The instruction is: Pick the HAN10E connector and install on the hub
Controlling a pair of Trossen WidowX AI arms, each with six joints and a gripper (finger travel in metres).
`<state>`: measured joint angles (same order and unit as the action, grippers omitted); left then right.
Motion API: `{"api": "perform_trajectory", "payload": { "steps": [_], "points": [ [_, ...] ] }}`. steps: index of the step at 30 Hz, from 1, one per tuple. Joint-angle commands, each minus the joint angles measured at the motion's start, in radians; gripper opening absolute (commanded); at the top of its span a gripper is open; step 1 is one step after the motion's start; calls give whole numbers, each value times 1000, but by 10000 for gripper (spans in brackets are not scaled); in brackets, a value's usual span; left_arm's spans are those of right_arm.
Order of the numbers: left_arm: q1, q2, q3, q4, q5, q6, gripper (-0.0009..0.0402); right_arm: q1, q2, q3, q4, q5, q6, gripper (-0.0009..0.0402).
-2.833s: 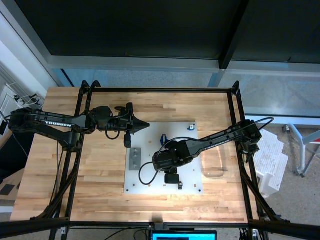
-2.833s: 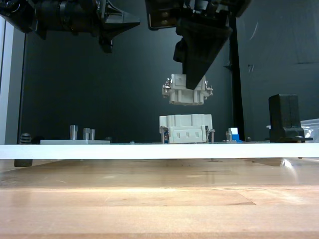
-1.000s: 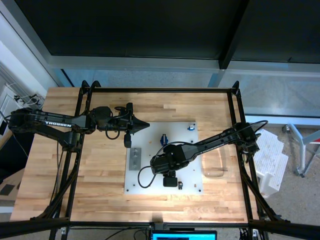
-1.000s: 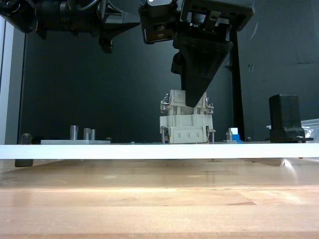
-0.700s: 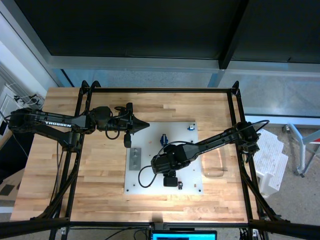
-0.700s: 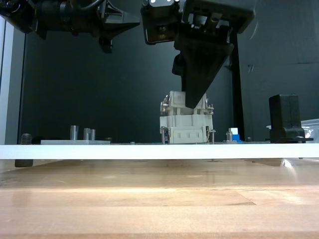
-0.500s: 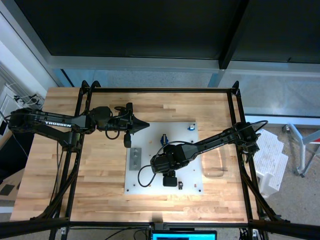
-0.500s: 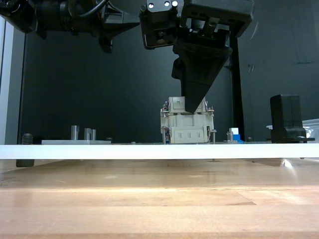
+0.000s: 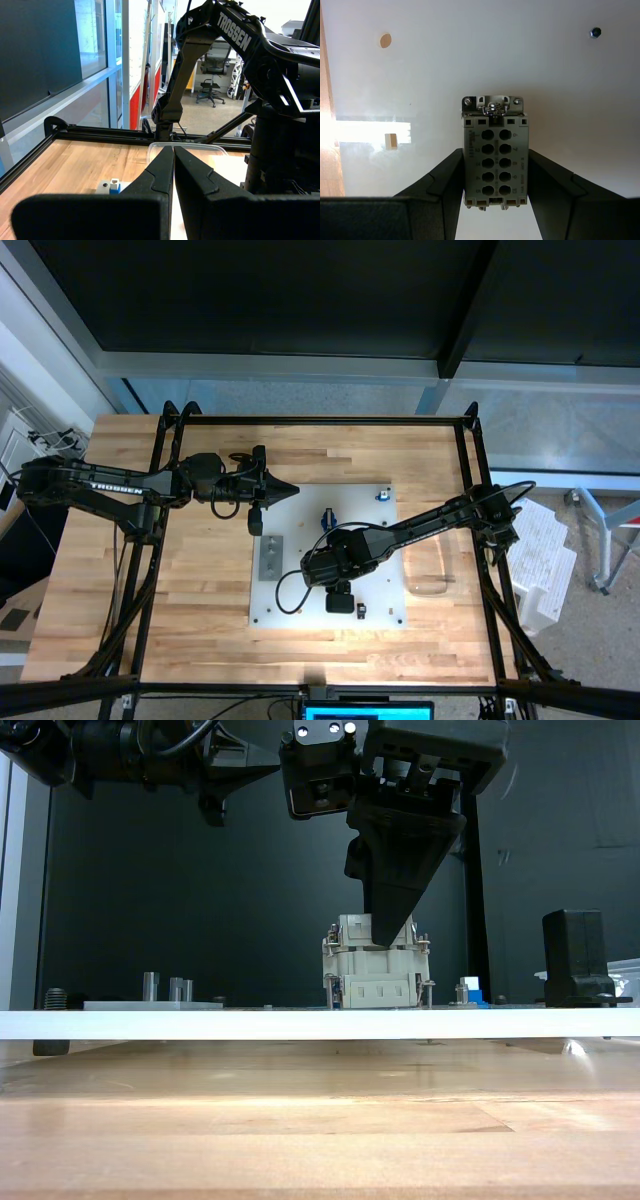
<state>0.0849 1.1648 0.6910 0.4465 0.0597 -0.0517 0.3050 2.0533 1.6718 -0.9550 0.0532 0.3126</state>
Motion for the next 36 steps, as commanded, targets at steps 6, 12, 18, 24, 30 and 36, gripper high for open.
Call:
{"api": "perform_trajectory", "payload": {
  "steps": [6, 12, 18, 24, 30, 36],
  "points": [
    [0, 0, 0, 0, 0, 0, 0, 1, -17, 1, 11, 8, 5, 198],
    [0, 0, 0, 0, 0, 0, 0, 1, -47, -2, 16, 13, 3, 279],
    [0, 0, 0, 0, 0, 0, 0, 1, -110, -22, 16, 44, -7, 294],
    [0, 0, 0, -1, 0, 0, 0, -5, -224, -108, 48, 52, -45, 280],
    [0, 0, 0, 0, 0, 0, 0, -47, -365, -234, 209, 52, -95, 249],
    [0, 0, 0, 0, 0, 0, 0, -113, -523, -384, 409, 60, -156, 197]
  ]
}}
